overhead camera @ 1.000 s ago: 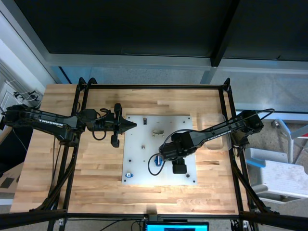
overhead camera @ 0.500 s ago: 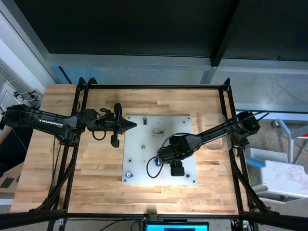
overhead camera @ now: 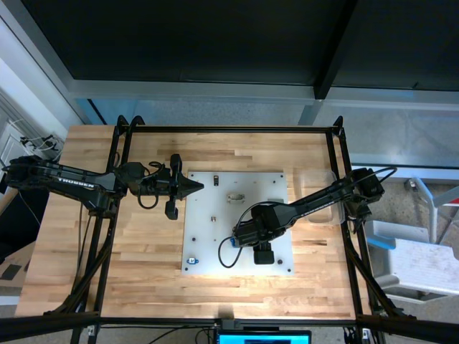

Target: Pick the 16mm cylinder and place it in the container

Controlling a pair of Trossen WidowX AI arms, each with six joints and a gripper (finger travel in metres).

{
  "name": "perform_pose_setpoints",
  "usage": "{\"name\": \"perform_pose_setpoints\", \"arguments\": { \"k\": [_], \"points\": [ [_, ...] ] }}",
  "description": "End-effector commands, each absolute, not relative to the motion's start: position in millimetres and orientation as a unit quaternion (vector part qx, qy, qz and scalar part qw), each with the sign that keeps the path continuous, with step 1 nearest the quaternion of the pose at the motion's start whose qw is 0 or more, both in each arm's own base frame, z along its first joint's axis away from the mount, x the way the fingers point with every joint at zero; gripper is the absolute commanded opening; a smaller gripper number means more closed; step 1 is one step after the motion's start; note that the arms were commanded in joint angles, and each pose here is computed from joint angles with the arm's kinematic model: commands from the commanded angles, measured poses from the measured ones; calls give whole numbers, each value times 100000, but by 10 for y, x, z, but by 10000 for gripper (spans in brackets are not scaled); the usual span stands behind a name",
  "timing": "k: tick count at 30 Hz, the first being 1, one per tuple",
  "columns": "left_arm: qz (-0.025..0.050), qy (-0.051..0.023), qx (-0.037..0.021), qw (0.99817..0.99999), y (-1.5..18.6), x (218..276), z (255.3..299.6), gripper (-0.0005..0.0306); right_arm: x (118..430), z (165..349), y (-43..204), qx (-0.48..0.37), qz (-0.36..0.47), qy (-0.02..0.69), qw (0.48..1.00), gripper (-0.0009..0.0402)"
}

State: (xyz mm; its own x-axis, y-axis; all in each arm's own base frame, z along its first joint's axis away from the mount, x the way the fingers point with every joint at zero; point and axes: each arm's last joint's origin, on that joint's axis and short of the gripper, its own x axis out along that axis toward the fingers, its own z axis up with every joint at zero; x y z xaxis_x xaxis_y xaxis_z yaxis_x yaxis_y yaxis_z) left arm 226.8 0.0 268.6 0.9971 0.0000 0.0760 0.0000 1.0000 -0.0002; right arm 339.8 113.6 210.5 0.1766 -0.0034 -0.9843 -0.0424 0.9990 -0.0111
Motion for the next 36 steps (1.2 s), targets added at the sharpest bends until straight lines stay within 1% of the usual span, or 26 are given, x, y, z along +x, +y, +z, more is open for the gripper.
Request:
{"name": "perform_pose_setpoints", "arguments": {
  "k": [1, 6, 13, 28, 36],
  "points": [
    [0, -3842, -10, 99926, 0, 2268, 2686, 0, 3386, 2059, 1132, -1827, 1205, 64241, 76604, 178],
    [0, -3823, -10, 99927, 0, 2268, 2686, 0, 3373, 1979, 1130, -1759, 1314, 63994, 76811, 178],
    [0, -3823, -10, 99927, 0, 2268, 2686, 0, 3363, 1954, 1124, -1826, 1225, 64153, 76678, 174],
    [0, -3842, -10, 99926, 0, 2268, 2686, 0, 3363, 1923, 1123, -2101, 1447, 63765, 76991, 150],
    [19, -3823, -10, 99927, 0, 2268, 2686, 0, 3359, 1914, 1120, -2083, 1393, 63882, 76895, 124]
  ]
}}
